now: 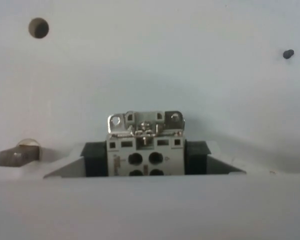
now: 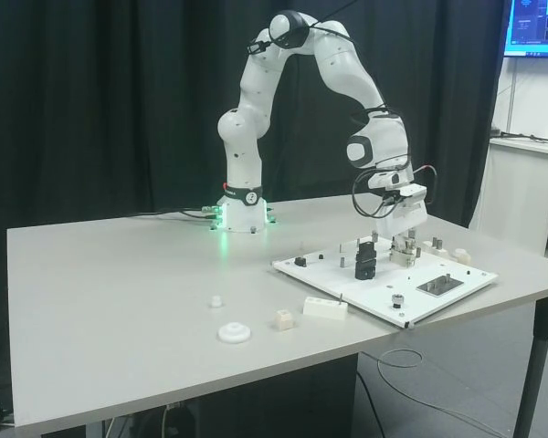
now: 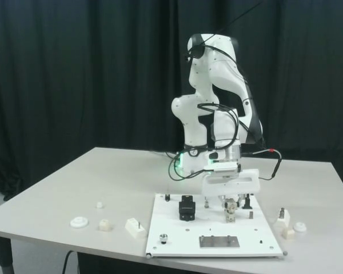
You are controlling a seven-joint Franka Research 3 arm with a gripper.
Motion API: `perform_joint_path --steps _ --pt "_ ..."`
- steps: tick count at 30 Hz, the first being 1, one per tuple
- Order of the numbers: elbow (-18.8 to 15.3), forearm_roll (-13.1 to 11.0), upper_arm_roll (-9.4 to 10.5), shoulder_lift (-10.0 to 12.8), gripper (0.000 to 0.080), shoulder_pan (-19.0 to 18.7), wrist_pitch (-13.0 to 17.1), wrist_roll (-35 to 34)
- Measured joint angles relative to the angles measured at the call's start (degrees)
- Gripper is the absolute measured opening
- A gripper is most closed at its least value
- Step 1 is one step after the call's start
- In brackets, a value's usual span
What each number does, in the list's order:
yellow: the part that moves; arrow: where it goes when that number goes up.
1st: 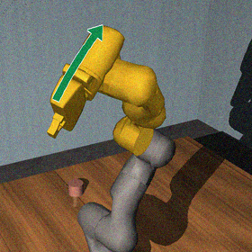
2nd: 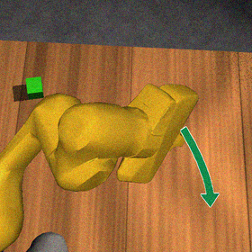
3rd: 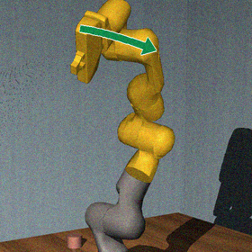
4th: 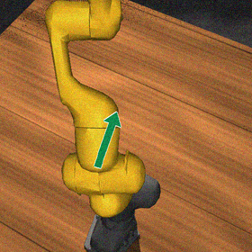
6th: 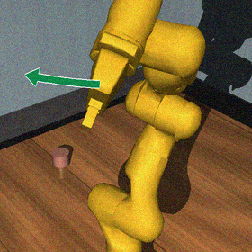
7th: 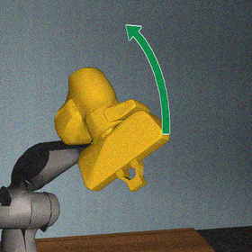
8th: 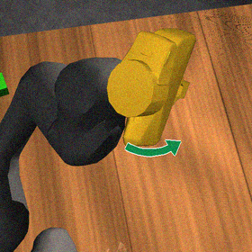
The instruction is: Insert waterproof.
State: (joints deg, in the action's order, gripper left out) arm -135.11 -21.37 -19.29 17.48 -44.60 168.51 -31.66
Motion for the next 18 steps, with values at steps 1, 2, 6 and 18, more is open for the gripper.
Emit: perform_joint_path --steps 1,2,6,18 --pt "0.0 -0.25 -0.01 0.0 0.032 0.01 0.0 -0.19" --pt "0.0 -0.61 -0.02 0.01 0.032 0.02 0.0 -0.42" --pt "0.0 -1.5 -0.06 0.0 0.032 0.05 0.02 -1.1" --pt "-0.04 -2.35 -0.01 0.01 0.032 0.05 0.25 -3.66"
